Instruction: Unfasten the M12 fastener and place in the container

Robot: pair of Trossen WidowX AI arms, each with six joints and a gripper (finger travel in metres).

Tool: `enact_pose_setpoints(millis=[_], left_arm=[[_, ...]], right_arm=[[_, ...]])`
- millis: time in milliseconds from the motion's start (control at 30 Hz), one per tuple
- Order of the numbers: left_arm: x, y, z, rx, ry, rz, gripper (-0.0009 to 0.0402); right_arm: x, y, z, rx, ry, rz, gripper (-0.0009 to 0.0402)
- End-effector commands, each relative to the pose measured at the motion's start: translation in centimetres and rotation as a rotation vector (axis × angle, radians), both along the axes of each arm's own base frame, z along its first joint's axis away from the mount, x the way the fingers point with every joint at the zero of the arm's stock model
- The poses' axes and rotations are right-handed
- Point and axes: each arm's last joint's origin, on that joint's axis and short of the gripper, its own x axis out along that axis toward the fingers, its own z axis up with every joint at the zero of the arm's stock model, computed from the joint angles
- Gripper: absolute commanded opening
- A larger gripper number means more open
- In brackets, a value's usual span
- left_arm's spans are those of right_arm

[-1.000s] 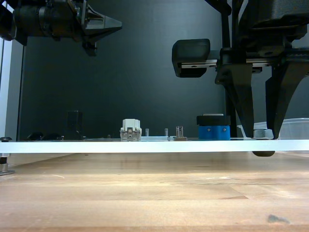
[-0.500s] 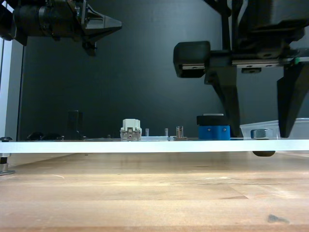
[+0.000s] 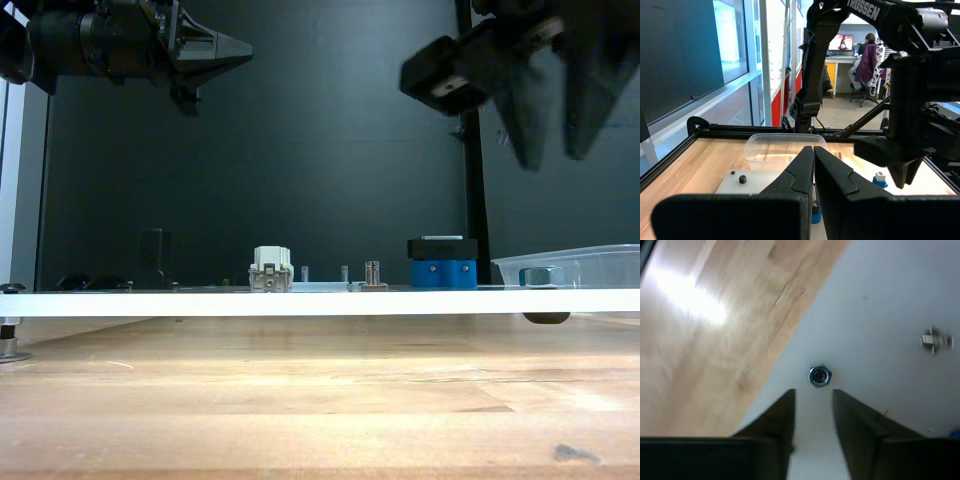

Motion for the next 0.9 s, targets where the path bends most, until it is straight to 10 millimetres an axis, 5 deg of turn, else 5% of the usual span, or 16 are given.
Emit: enact_pose_setpoints(millis=[33,433,900], left_arm=[[0.0,0.0,0.0,0.000,0.000,0.000,0.0000],[0.0,0.0,0.0,0.000,0.000,0.000,0.0000],[0.0,0.0,0.0,0.000,0.000,0.000,0.0000]], right_arm=[[-0.3,-0.1,0.1,0.038,0.012,-0.163,-0.0007],[-1.0,-0.1,-4.2,0.172,0.076,-0.409,0.0000],[-0.7,-0.1,-5.3,0.168,0.077,-0.439,0.0000]])
